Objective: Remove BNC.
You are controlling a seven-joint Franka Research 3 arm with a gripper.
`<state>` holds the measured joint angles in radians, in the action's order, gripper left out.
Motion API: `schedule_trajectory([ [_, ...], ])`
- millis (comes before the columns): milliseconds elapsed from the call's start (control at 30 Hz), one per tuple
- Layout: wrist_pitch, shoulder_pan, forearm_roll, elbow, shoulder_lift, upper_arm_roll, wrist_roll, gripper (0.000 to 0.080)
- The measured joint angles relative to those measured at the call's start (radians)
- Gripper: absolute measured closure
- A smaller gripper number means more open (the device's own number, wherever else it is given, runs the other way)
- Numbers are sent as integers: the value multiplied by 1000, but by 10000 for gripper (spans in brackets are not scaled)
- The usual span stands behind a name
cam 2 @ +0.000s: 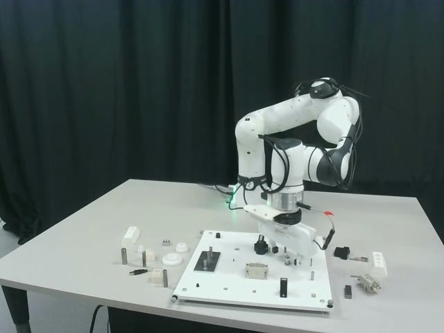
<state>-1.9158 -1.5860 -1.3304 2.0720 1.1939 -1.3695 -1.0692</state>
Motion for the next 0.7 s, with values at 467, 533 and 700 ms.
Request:
schedule_trajectory([
  [467, 0, 0, 0, -8, 0, 10, 1, 3],
  [533, 0, 0, 0, -8, 0, 11, 1, 3],
  [700, 0, 0, 0, -8, 0, 13, 1, 3],
])
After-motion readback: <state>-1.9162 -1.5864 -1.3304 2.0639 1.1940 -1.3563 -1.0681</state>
